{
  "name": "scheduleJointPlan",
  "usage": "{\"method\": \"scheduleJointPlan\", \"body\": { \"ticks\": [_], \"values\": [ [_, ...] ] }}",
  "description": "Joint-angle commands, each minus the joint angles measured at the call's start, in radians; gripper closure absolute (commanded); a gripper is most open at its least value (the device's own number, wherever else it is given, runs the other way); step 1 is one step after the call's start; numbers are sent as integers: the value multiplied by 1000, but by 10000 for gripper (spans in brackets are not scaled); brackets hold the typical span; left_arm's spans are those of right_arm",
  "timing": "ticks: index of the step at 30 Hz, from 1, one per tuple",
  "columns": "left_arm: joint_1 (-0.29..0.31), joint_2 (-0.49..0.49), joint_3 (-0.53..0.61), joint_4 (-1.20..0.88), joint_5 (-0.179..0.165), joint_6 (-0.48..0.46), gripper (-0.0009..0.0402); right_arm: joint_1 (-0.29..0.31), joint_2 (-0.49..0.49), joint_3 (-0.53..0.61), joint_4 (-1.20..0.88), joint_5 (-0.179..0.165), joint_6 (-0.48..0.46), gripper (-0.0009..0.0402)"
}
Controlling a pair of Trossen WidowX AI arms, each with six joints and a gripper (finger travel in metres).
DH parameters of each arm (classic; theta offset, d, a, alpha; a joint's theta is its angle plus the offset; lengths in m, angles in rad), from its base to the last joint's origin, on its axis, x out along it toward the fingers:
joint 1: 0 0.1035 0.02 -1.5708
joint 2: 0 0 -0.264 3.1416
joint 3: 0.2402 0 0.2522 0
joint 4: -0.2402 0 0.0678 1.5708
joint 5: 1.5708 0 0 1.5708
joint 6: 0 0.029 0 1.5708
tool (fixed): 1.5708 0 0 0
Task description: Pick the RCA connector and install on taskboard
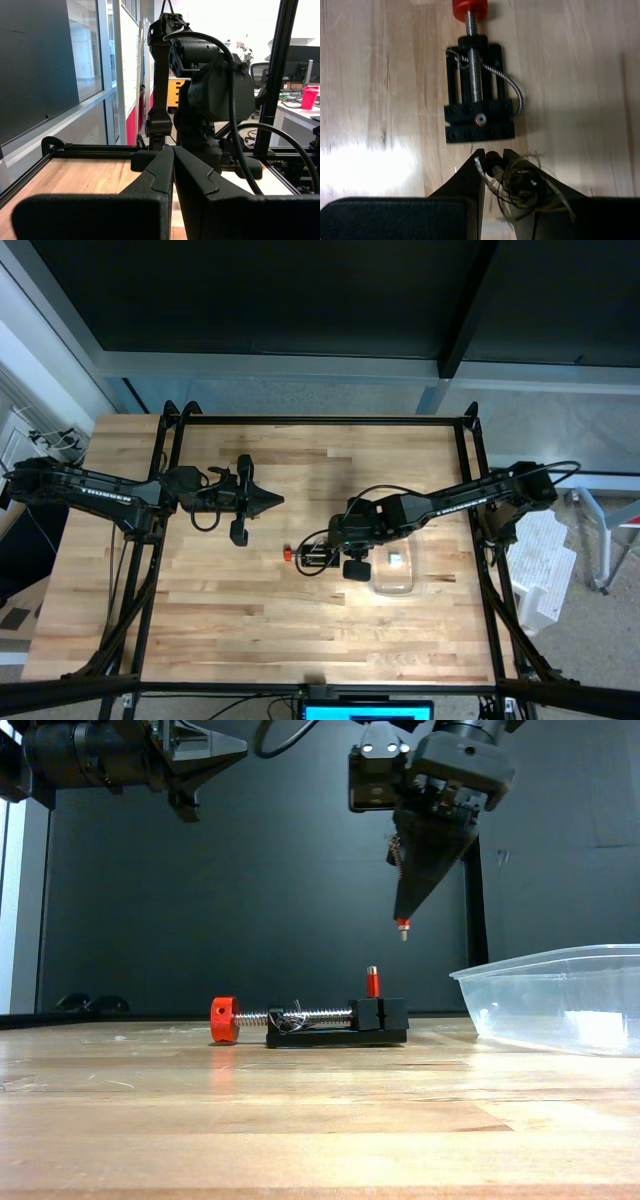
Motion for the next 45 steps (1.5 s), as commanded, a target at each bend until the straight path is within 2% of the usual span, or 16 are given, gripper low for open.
{"method": "scheduleJointPlan", "body": {
  "ticks": [1,12,45],
  "values": [
    [0,0,0,0,0,0,393,-2,30,26,3,1,-6,377],
    [0,0,0,0,0,0,393,-6,107,85,10,-1,-16,377],
    [0,0,0,0,0,0,393,-7,108,41,60,-16,-16,377]
  ]
}}
